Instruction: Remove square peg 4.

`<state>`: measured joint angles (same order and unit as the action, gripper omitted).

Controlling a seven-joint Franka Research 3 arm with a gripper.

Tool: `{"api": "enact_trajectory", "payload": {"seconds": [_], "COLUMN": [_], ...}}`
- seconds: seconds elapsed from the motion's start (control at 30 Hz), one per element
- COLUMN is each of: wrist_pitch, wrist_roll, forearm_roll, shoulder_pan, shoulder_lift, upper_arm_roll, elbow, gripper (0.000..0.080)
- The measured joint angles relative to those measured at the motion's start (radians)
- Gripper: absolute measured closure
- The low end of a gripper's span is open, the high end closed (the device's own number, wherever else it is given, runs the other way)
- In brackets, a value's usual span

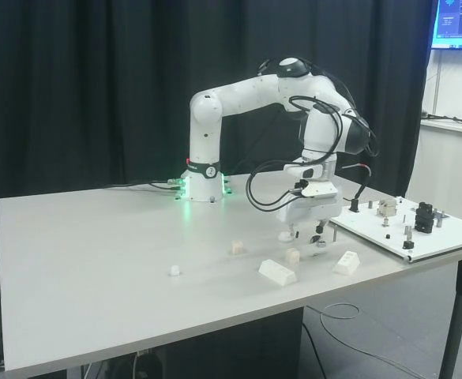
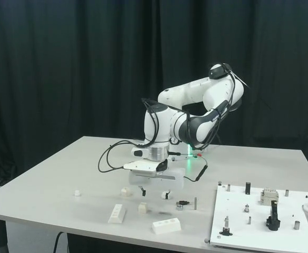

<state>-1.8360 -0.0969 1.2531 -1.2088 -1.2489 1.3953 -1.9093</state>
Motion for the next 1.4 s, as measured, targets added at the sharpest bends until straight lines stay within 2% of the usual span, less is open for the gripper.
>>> {"api": "enact_trajectory", "payload": {"seconds": [0.17,0.2,1.17,1.4], "wrist_pitch": [0.000,0.000,0.002,0.031], "wrist_roll": [0.000,0.000,0.000,-0.001], "forearm_roll": [0.000,0.000,0.000,0.000], "shoulder_pan": [0.000,0.000,0.000,-0.004], "shoulder_lift": [0.000,0.000,0.000,0.000], "upper_arm_roll": [0.000,0.000,0.000,0.006], "elbow": [0.001,0.001,0.014,0.017], "gripper": [0.0063,0.0015,0.0003,0.0003]}}
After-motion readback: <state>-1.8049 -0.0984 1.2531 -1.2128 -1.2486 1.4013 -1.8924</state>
